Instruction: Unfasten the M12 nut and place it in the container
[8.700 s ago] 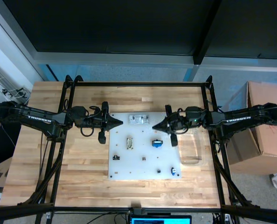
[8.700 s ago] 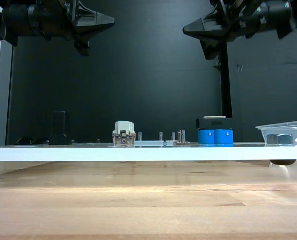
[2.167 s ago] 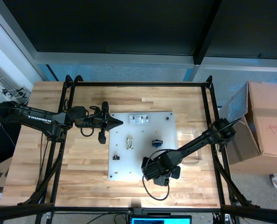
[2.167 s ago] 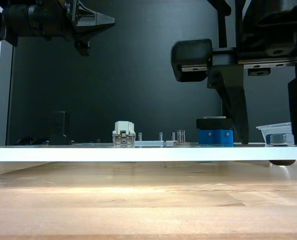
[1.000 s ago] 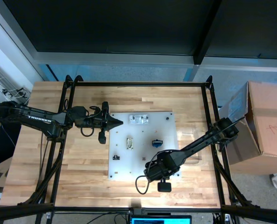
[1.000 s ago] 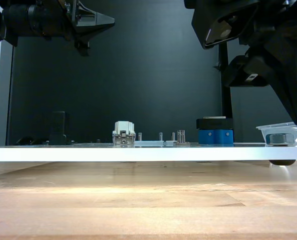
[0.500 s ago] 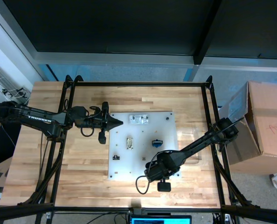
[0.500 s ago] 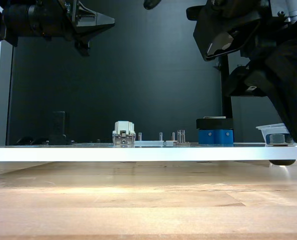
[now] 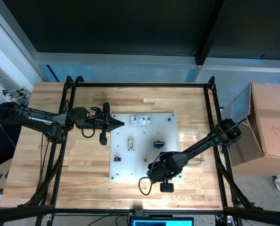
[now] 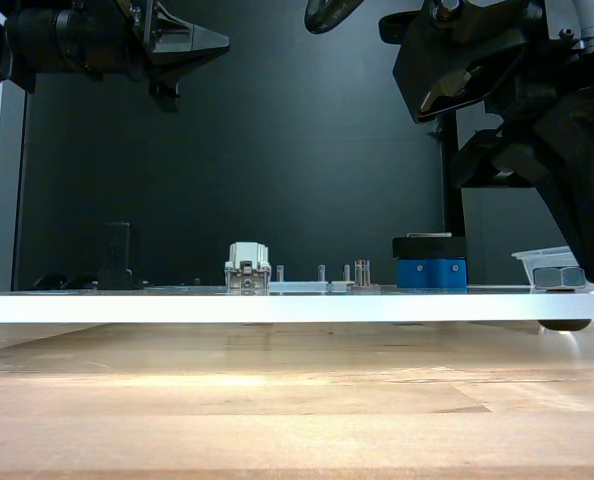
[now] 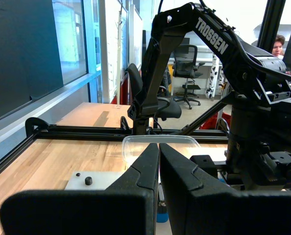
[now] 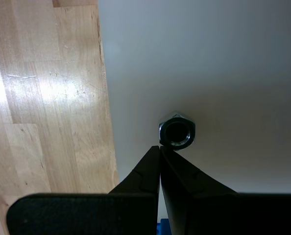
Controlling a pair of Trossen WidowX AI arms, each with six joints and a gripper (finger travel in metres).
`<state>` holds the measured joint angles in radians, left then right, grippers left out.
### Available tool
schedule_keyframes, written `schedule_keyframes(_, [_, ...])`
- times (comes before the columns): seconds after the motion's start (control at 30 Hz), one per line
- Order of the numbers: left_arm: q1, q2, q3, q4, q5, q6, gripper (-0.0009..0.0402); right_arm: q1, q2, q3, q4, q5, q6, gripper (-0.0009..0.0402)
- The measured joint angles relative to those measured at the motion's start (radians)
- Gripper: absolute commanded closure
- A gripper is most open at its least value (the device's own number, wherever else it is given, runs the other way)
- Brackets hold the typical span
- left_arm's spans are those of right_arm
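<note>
The small silver nut (image 12: 177,131) sits flat on the white board (image 9: 130,165), its dark bore facing up; I cannot tell whether it is on its stud. In the low view the nut (image 10: 560,277) rests at board level in front of the clear container (image 10: 542,256). My right gripper (image 12: 160,147) is shut with nothing between its fingers, its tips just short of the nut. The right arm (image 9: 166,168) covers the board's near right edge and hides the nut from above. My left gripper (image 9: 122,124) hovers shut, high over the board's far left edge.
The clear container (image 9: 196,153) lies just right of the board, partly under the right arm. On the board stand a blue block (image 9: 159,144), a white connector (image 9: 130,143) and a silver block (image 9: 141,121). A cardboard box (image 9: 267,127) stands off the table's right.
The right gripper, which stood open astride the nut two seconds ago, is now shut and turned, and has drifted slightly. The nut has not moved. The left arm is still.
</note>
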<state>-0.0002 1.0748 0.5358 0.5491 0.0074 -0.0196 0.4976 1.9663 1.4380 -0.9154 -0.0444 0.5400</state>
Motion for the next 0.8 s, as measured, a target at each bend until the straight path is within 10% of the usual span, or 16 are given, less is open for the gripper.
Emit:
schedule_keyframes(0.07, [0.0, 0.0, 0.0, 0.0, 0.0, 0.0, 0.0393, -0.001, -0.003, 0.0, -0.009, 0.023, -0.021, 0.0394])
schedule_keyframes(0.2, [0.0, 0.0, 0.0, 0.0, 0.0, 0.0, 0.0393, 0.0, -0.036, 0.01, -0.098, 0.294, 0.051, 0.0394])
schedule_keyframes(0.27, [0.0, 0.0, 0.0, 0.0, 0.0, 0.0, 0.0393, -0.004, -0.056, 0.021, -0.135, 0.325, 0.06, 0.0393])
schedule_keyframes(0.47, [0.0, 0.0, 0.0, 0.0, 0.0, 0.0, 0.0393, 0.0, -0.08, 0.031, -0.172, 0.227, 0.053, 0.0393])
schedule_keyframes(0.67, [0.0, 0.0, 0.0, 0.0, 0.0, 0.0, 0.0393, -0.001, -0.094, 0.032, -0.139, -0.019, 0.03, 0.0393])
schedule_keyframes(0.8, [0.0, 0.0, 0.0, -0.001, 0.0, 0.0, 0.0393, 0.0, -0.087, 0.028, -0.079, -0.037, 0.02, 0.0393])
